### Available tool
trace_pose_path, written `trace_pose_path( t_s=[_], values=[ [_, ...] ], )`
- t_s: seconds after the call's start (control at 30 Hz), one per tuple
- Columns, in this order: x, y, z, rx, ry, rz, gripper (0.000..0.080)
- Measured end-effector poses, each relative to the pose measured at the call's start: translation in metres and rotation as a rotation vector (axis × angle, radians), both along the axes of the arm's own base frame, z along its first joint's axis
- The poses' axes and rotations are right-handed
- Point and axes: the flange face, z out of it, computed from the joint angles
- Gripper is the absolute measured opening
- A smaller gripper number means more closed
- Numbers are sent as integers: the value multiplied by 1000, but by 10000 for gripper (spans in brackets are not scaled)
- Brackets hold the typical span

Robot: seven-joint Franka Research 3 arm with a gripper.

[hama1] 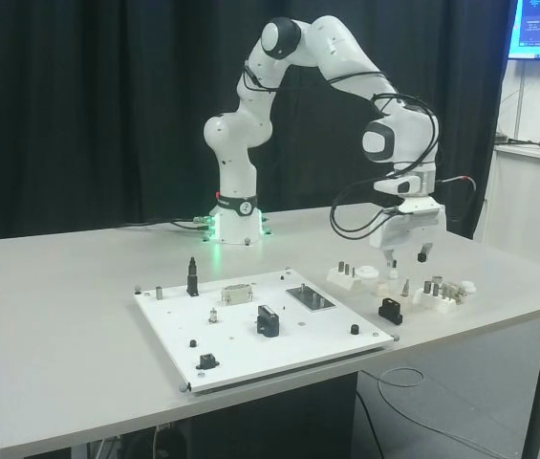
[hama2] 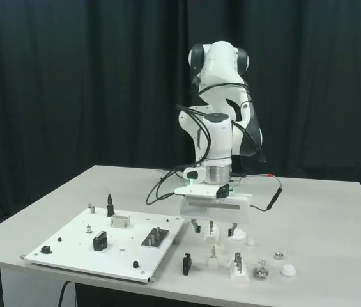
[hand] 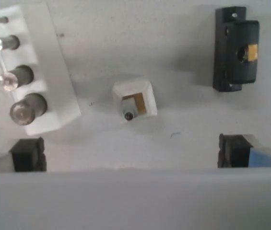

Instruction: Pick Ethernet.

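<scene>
White arm (hama1: 327, 57), grey table (hama1: 59, 287), white board (hama1: 260, 335), black curtain (hama1: 88, 105).

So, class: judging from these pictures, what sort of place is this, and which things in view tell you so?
Most likely a robotics lab or test cell: a white robot arm bolted to a grey table, a white board carrying small connectors and pegs, and black curtains screening off the workspace.

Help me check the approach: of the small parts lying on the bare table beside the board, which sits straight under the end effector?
The small white holder, centred between the fingertips in the wrist view; the black connector and the white peg block lie off to either side.
</scene>
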Motion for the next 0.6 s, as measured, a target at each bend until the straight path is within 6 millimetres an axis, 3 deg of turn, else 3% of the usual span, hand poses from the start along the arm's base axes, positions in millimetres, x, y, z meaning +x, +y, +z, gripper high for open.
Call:
trace_pose_path(
  t_s=[0.6],
  values=[
    [8, 2, -23, -32, 52, 90, 800]
  ],
)
